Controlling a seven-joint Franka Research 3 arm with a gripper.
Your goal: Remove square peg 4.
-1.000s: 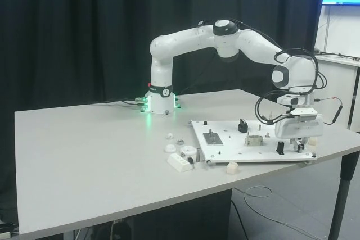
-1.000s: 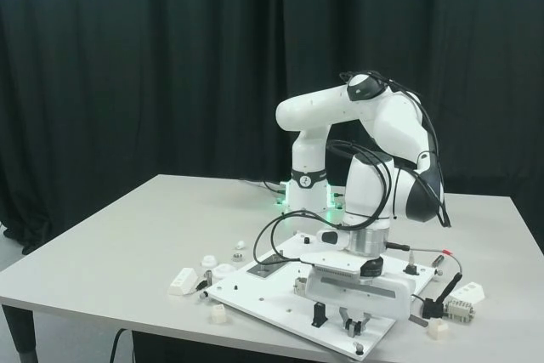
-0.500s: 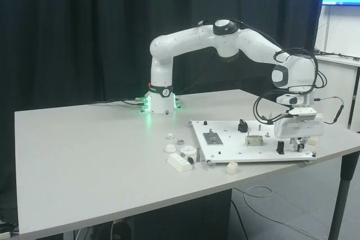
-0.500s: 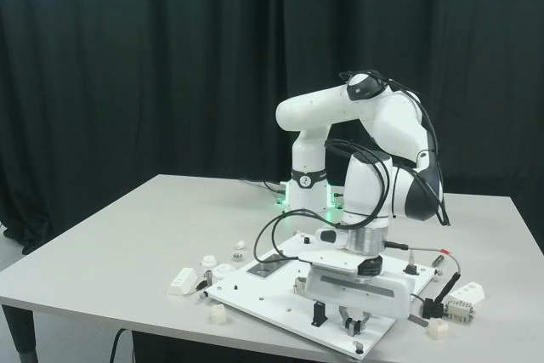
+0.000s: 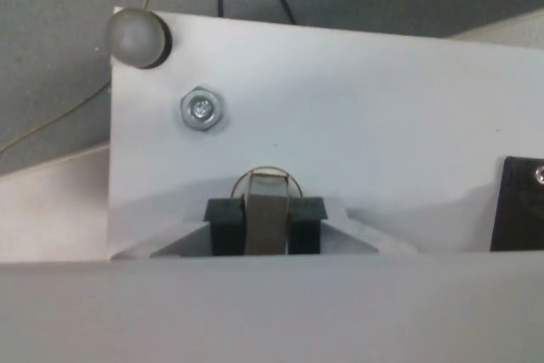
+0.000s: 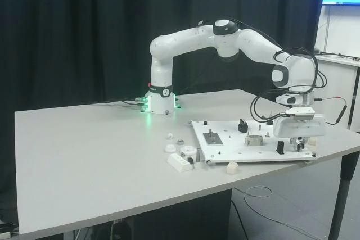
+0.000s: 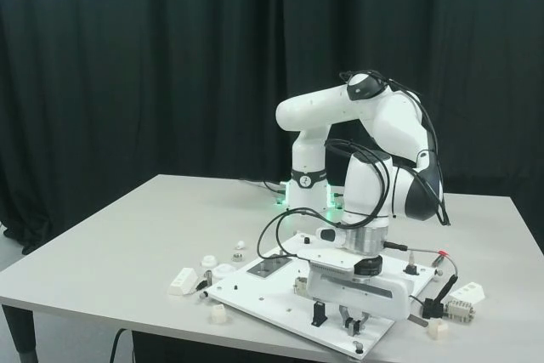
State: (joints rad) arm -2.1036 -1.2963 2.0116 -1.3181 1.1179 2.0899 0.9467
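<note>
Claw [image 5: 267, 225] upright, clamping peg [image 5: 266, 220]

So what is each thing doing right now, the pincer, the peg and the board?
Black-fingered pincer: shut on the peg, low over the board's corner.
Grey square metal peg: upright, clamped between the pincer's fingers, over its round hole.
White flat board: lying flat on the grey table.

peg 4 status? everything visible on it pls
The square peg is a small grey bar with flat faces, metal by its look, standing upright between the two black fingertips of the gripper, which press on its opposite sides. Behind its top shows the round rim of a hole in the white board, near the board's corner by a hex nut. Its lower end is hidden by the gripper body.
</note>
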